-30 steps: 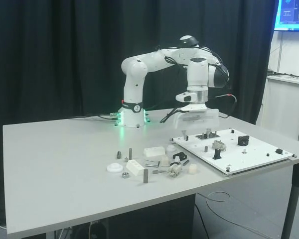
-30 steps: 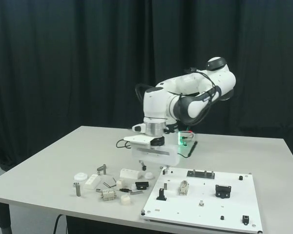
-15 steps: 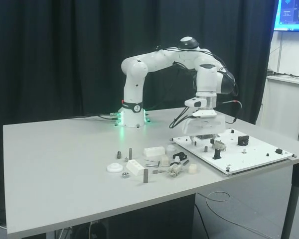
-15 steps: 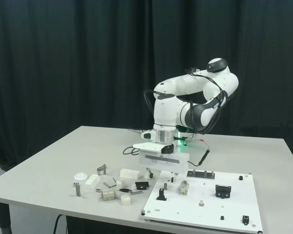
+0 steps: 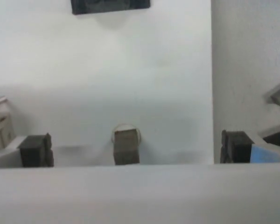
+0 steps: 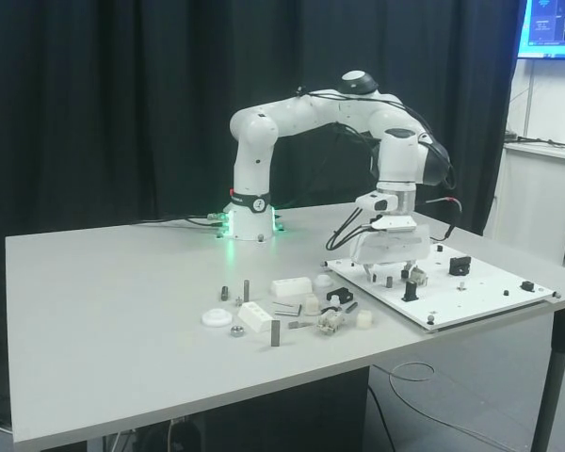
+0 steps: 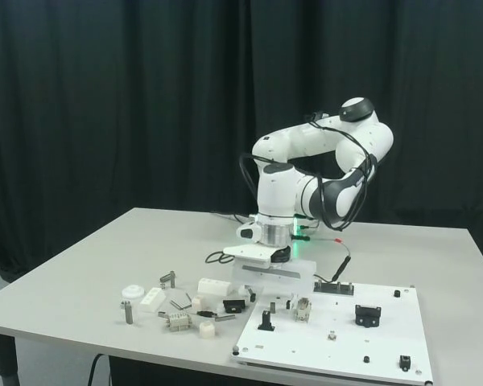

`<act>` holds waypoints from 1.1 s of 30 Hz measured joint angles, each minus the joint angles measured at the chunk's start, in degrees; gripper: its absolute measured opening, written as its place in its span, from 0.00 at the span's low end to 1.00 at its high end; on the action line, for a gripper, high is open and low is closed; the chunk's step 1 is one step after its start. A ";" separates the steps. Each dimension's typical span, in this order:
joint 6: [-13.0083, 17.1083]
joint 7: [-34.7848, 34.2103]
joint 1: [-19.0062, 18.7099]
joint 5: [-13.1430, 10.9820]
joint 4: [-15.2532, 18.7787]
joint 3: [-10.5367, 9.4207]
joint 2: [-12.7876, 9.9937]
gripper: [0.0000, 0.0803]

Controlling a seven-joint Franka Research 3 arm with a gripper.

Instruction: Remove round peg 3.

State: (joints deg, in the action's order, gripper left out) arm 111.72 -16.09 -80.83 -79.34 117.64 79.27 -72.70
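Here the white board (image 6: 471, 282) is seen on the grey table (image 6: 104, 301), with the gripper (image 5: 130, 154) lowered over it. Round peg 3 (image 5: 126, 147) stands upright in its hole midway between the widely parted fingers (image 5: 36, 150), untouched.

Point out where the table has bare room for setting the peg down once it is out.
Bare: the wide grey table stretch from the loose parts out to its far end, and the strip between the arm's base and those parts. Crowded: the parts cluster beside the white board.
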 joint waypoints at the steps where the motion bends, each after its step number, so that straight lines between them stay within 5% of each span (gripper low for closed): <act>1: 0.00 0.00 0.17 0.13 -0.18 -0.11 0.00 1.00; 33: -3.02 0.12 3.38 1.79 -3.04 -1.80 0.18 1.00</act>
State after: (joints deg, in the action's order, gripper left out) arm 108.70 -15.97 -77.45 -77.56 114.60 77.47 -72.52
